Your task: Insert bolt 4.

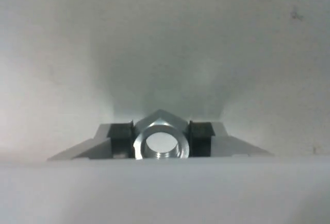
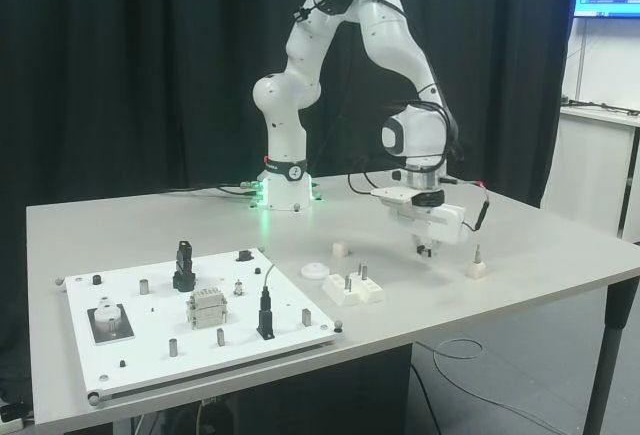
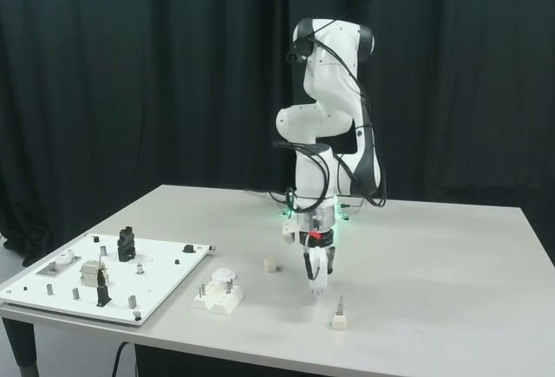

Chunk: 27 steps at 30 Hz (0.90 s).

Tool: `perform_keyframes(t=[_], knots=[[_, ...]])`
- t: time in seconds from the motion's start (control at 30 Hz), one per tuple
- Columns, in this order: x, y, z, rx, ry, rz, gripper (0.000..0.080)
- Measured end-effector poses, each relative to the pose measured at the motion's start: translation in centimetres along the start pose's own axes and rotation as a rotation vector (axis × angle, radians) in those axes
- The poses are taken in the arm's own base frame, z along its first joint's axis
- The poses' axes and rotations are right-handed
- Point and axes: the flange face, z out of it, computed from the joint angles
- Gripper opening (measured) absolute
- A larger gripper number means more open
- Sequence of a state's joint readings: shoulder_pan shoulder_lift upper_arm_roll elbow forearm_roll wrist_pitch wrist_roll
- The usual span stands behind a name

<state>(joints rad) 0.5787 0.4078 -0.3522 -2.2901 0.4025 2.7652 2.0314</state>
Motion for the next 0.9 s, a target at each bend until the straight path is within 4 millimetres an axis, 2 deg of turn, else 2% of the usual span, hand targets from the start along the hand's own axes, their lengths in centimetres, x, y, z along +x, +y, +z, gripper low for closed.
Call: perform_keyframes(t=[0.37, 0.9], knots=[[0.3, -1.0, -1.8, -0.001, -0.020, -0.014, 0.0226], [0.5, -1.3, -2.4, 0.001, -0.025, -0.038, 0.0224]])
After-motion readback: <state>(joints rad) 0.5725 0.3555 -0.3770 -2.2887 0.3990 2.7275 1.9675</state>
